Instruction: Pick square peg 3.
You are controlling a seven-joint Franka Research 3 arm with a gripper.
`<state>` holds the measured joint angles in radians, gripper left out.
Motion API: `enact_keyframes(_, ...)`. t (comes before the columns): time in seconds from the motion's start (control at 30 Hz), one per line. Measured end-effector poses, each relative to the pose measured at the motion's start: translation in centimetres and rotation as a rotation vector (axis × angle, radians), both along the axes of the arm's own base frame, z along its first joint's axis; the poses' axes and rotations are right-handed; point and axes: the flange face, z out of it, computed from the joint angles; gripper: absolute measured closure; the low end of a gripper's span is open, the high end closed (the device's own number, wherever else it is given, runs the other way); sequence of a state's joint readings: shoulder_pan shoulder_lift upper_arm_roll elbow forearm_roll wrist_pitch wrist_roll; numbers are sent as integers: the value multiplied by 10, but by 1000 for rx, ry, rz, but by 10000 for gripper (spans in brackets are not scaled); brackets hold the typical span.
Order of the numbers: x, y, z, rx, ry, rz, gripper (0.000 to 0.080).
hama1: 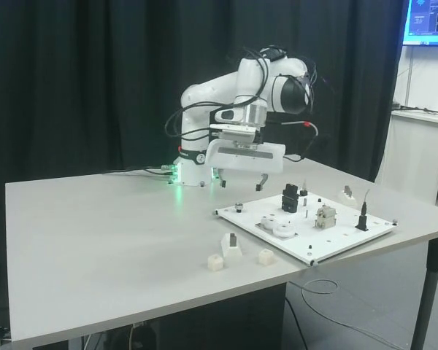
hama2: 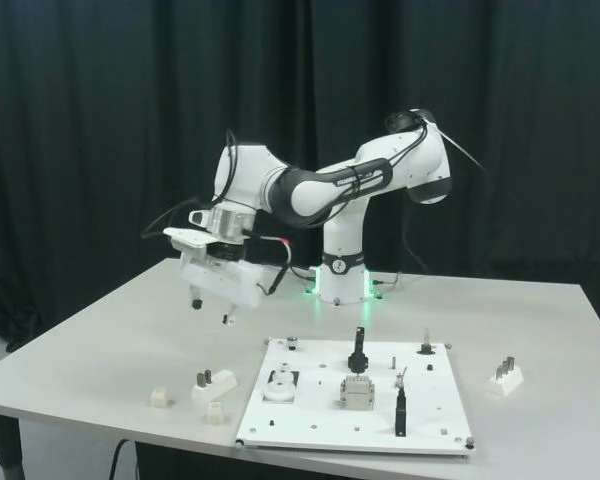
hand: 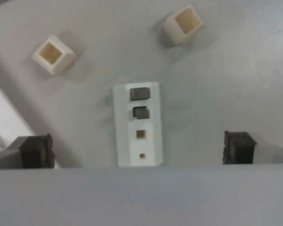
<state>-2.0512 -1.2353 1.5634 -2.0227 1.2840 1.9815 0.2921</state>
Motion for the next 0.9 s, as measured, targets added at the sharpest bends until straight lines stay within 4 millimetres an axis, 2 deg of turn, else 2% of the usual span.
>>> enact_keyframes(0.4, -1, -21, -25, 21, 9, 49, 3)
enact_keyframes(0.9, -1, -28, -62, 20, 28, 152, 3)
